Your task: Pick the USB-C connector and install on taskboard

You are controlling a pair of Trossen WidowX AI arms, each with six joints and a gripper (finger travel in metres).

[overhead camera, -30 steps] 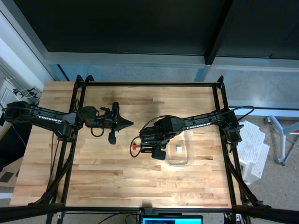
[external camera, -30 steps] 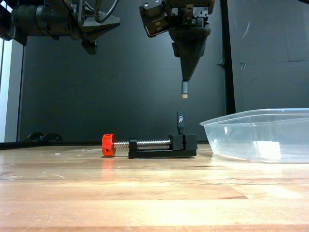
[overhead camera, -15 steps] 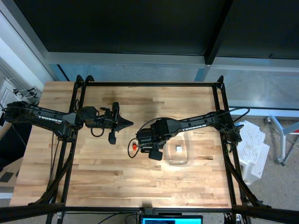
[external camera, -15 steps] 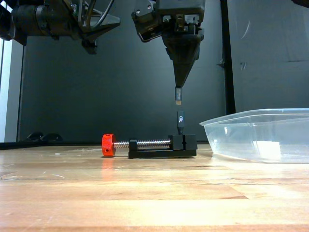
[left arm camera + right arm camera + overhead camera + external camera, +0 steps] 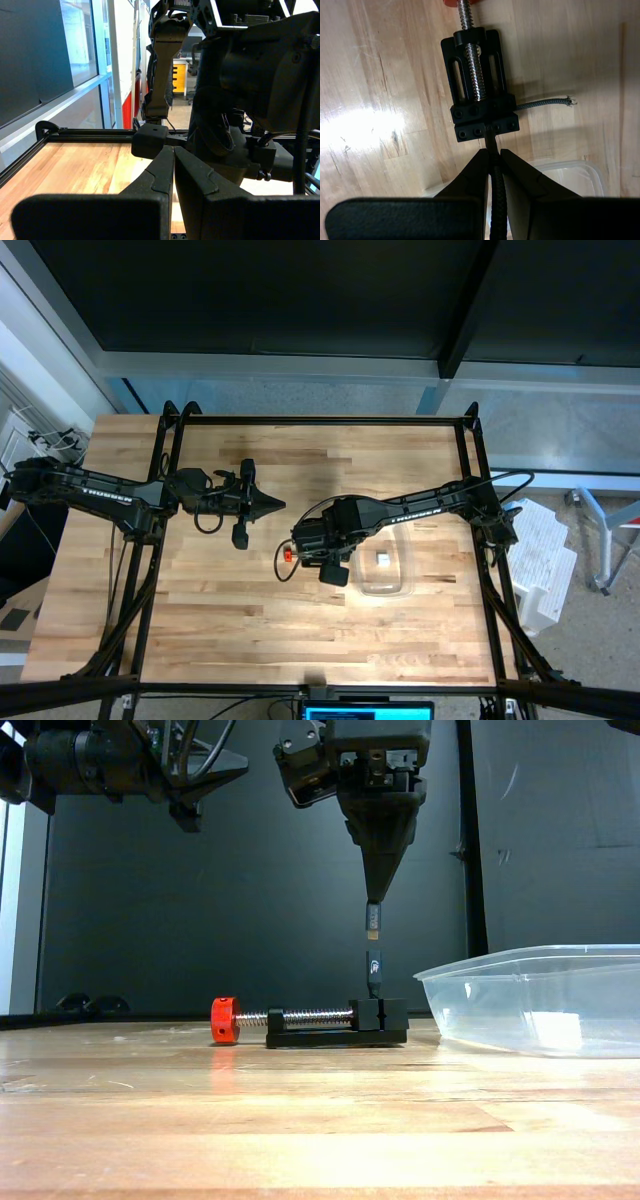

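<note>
Possibly stubs on block's point(image 5: 382, 1018) stalk point(image 5: 373, 970) if lowered crooked, plug point(image 5: 372, 919) pinched in right gripper point(image 5: 373, 901) just above; left gripper point(image 5: 173, 156) aside, pressed together.

Sheeny wood counter point(image 5: 300, 1120); clear glossy plastic tray point(image 5: 540, 1000). Matt black taskboard point(image 5: 382, 1018), bright metal screw point(image 5: 310, 1017). Matt black left gripper point(image 5: 240, 764) upper left; likewise right gripper point(image 5: 373, 900), top centre, on dark USB-C connector point(image 5: 372, 918).

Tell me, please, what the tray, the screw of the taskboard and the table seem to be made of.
The tray: clear plastic, probably; see-through walls. The screw of the taskboard: bare metal, seemingly; silvery, threaded. The table: glossy wood; grain and glare show. The right gripper holds the USB-C connector above the taskboard; the left gripper, shut, hangs over the table farther left.
</note>
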